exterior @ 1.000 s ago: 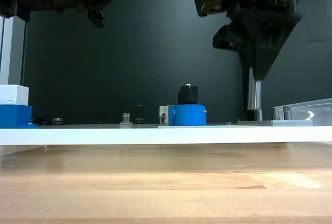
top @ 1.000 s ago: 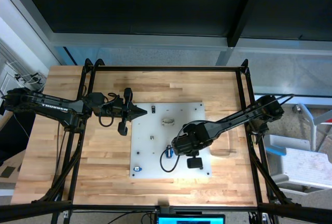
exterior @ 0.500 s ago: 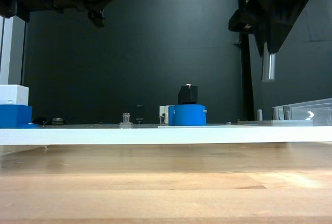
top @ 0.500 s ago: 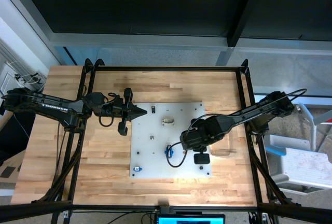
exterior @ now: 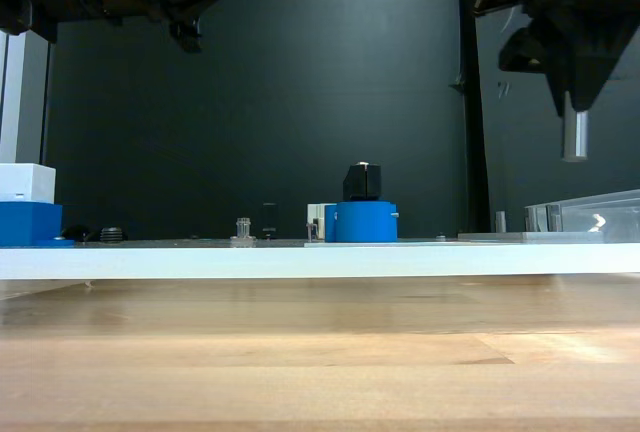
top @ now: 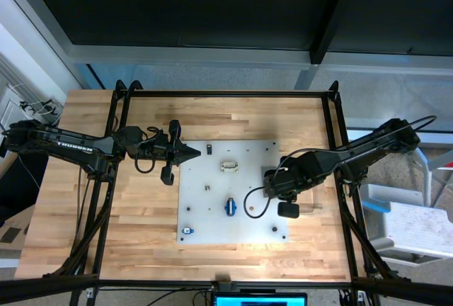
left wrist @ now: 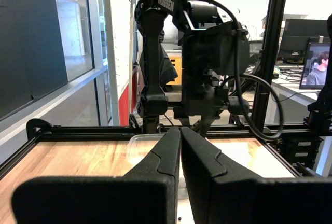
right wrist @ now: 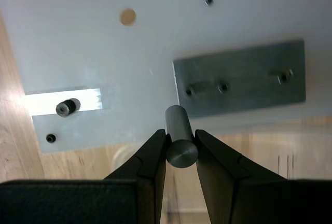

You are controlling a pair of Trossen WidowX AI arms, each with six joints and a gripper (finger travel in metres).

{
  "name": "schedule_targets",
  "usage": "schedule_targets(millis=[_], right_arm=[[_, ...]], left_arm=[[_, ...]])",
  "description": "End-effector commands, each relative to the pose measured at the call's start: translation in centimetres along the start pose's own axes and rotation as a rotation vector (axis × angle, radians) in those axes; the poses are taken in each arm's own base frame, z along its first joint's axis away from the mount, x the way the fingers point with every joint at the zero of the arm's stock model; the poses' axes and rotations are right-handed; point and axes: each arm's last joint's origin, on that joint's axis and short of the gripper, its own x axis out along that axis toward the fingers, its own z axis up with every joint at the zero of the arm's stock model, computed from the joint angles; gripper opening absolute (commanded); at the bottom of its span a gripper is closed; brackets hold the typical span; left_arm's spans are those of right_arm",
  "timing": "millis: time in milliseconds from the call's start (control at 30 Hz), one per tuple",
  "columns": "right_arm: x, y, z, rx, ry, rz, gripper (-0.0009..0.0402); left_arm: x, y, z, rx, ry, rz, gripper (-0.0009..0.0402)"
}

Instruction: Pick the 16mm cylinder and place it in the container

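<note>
The 16mm cylinder point(right wrist: 180, 135), a short silvery peg, is pinched between the fingers of my right gripper point(right wrist: 180, 146). In the low view the cylinder point(exterior: 573, 137) hangs upright from the right gripper point(exterior: 571, 110), well above the board. From above, the right gripper point(top: 272, 183) sits over the board's right edge, beside the clear container point(top: 318, 200), which the arm partly covers. The container point(exterior: 592, 214) stands low at the right. My left gripper point(top: 194, 153) is shut with nothing in it, parked high over the board's left edge.
On the white task board point(top: 212, 178) stand a blue-and-dark part point(top: 230, 207), a small blue piece point(top: 186, 231) and a connector point(top: 228, 167). A grey metal block point(right wrist: 244, 76) lies under the right gripper. A white-and-blue block point(exterior: 25, 207) stands at far left.
The right gripper has lifted the cylinder off the board and carried it right, toward the container. The left arm has not moved.
</note>
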Motion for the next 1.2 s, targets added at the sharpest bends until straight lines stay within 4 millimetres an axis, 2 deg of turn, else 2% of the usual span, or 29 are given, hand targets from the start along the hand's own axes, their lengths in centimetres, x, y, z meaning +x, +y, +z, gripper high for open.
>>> schedule_targets(millis=[33, 400, 733, 833, 1200], right_arm=[[0.0, -0.6, -1.0, 0.045, 0.004, -0.003, 0.0020], [0.4, -2.8, -3.7, 0.151, 0.022, -0.022, 0.0020], [2.3, -4.9, -5.5, 0.242, 0.076, -0.071, 0.0020], [3.0, -5.5, -5.8, 0.298, 0.057, -0.132, 0.0019], [4.5, -5.7, -6.3, 0.317, 0.038, -0.158, 0.0020]], left_arm=[[0.0, 0.0, 0.0, 0.000, 0.000, 0.000, 0.0000], [0.0, 0.0, 0.0, 0.000, 0.000, 0.000, 0.0000], [0.0, 0.0, 0.0, 0.000, 0.000, 0.000, 0.0000], [0.0, 0.0, 0.0, 0.000, 0.000, 0.000, 0.0000], [0.0, 0.0, 0.0, 0.000, 0.000, 0.000, 0.0000]])
